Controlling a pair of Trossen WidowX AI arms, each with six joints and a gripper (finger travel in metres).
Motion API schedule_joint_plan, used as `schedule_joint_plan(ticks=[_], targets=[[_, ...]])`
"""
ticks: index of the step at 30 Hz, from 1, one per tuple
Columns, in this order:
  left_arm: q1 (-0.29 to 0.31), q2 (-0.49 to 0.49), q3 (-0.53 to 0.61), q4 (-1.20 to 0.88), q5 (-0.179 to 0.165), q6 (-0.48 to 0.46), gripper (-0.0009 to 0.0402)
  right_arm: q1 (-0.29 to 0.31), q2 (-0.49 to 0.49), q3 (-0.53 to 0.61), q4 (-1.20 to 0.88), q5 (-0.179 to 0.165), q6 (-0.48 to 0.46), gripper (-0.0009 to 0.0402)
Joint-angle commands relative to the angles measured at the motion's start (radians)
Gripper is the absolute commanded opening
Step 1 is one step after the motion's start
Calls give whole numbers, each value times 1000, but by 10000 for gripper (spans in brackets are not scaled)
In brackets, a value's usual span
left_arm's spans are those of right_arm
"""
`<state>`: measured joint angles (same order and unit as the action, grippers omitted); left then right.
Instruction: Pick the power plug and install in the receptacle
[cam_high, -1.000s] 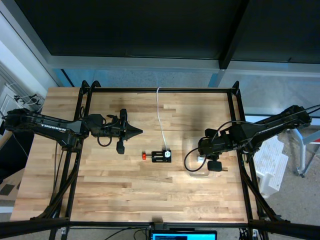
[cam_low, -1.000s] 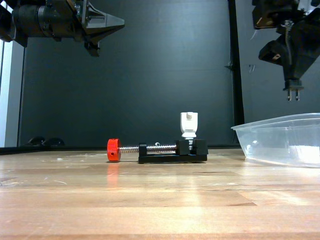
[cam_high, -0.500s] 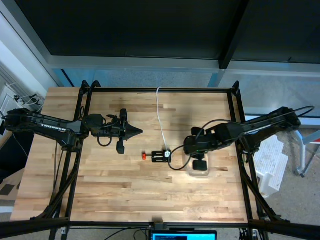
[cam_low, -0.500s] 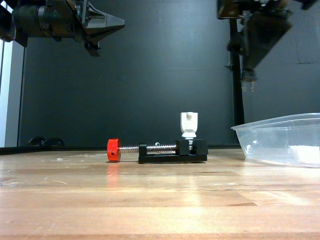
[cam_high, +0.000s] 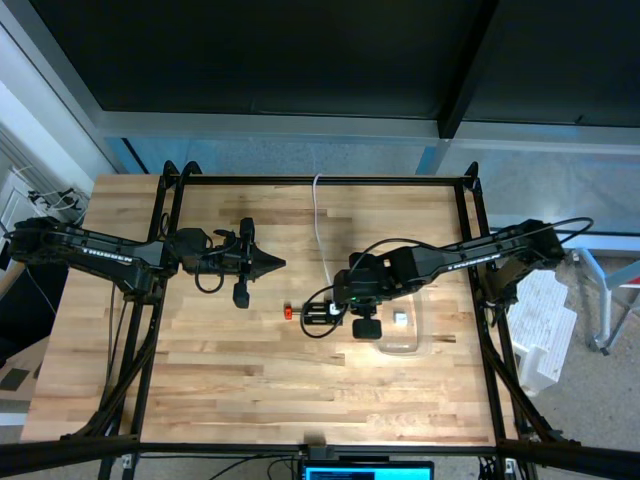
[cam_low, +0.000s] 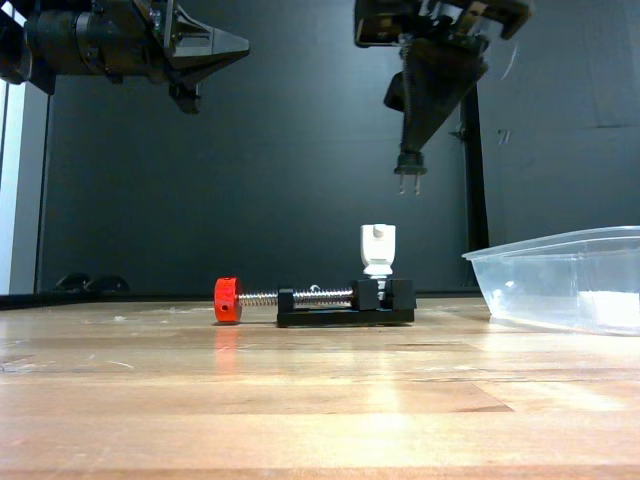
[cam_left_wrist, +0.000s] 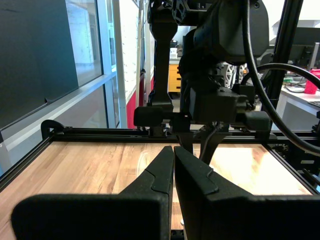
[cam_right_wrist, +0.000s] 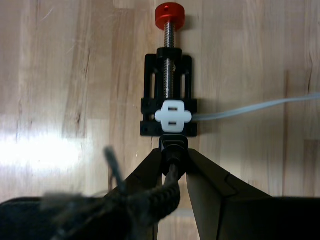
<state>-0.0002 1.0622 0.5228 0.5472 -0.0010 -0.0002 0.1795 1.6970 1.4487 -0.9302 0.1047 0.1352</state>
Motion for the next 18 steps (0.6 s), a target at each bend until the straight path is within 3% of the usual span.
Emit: schedule_joint_plan(ticks=[1,18], targets=[[0,0,0,0,0,0,0,-6,35,29,1,0,-14,0],[0,0,0,0,0,0,0,-18,109,49,42,-3,-38,0]])
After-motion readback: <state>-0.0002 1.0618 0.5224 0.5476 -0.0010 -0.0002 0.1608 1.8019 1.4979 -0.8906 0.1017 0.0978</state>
